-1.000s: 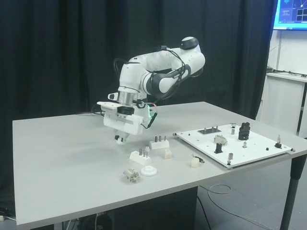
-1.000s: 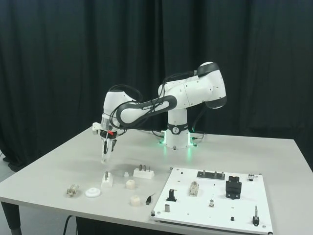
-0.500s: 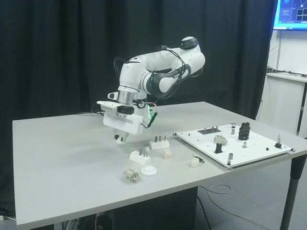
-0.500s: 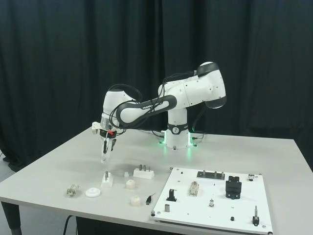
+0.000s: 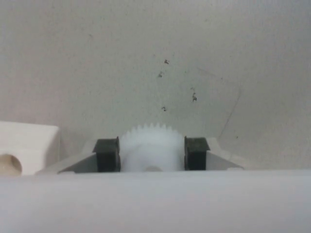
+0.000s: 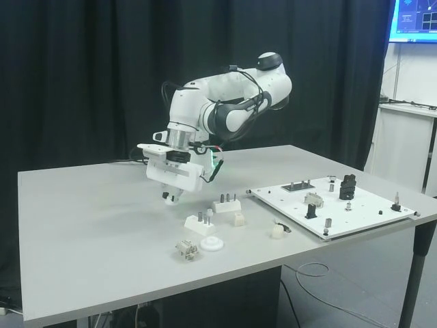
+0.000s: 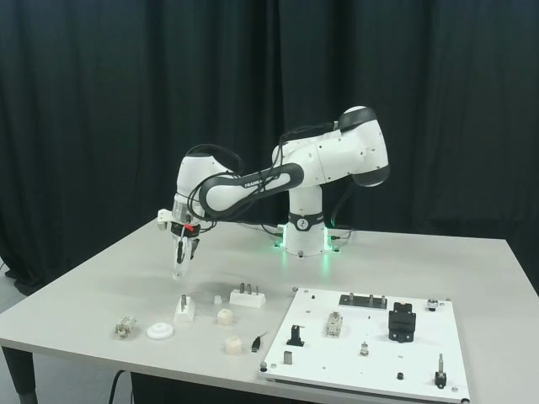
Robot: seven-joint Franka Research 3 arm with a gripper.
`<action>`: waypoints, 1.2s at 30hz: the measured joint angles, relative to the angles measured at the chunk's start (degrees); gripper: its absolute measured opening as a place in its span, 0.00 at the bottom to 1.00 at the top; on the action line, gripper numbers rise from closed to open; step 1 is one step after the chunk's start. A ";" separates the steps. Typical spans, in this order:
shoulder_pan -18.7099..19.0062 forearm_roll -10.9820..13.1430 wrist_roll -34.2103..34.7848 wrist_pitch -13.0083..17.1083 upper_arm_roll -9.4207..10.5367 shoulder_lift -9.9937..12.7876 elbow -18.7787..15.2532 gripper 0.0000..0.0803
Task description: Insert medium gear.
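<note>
In the wrist view a white medium gear (image 5: 151, 141) sits clamped between the two black pads (image 5: 107, 154) of my gripper (image 5: 151, 154), teeth showing above them. The gripper (image 6: 168, 197) hangs above the grey table, left of and behind a white base block with upright pegs (image 6: 199, 222). From the second room view the gripper (image 7: 178, 269) is a hand's height over the table, farther back than the peg block (image 7: 184, 308). Part of a white block (image 5: 24, 153) with a round hole shows at the wrist picture's edge.
A larger white gear (image 6: 212, 244) and a small metal connector (image 6: 186, 251) lie near the front edge. Another white peg block (image 6: 227, 203) and small white pieces (image 6: 239, 219) sit nearby. A white assembly board (image 6: 362, 213) with black fixtures fills the right side.
The gripper with the gear has risen very slightly and drifted a little away from the peg block. Nothing else on the table has moved.
</note>
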 joint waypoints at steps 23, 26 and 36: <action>-0.50 0.00 -0.39 0.02 -0.03 0.00 0.43 0.35; -0.62 0.00 -0.40 0.02 -0.03 0.00 0.54 0.35; -0.67 -0.05 -0.40 -0.23 -0.18 -0.03 0.74 0.35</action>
